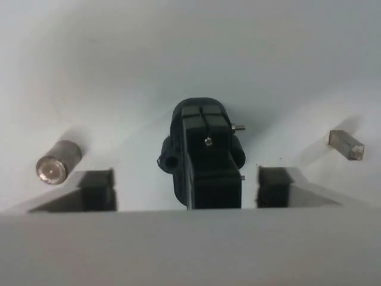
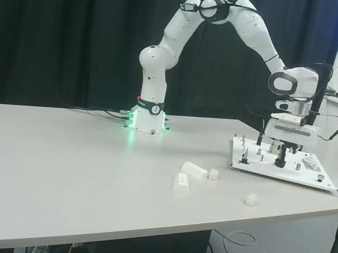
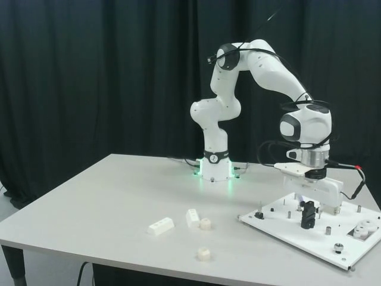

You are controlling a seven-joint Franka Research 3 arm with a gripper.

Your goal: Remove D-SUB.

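Directly between wide-open gripper [image 1: 186, 189] fingers, black D-SUB [image 1: 202, 155] on white board [image 3: 309, 233], grey pegs [image 1: 58, 162] flanking.

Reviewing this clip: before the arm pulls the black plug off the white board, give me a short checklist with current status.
1. Gripper open: ok, its fingers stand apart.
2. Black plug centred between the fingers: ok in wrist view.
3. Fingers touching the plug: not ok, gaps on both sides.
4. Metal pegs apart from the plug: ok.
5. White board flat on the table: ok.
6. Plug fastened or loose: cannot tell.
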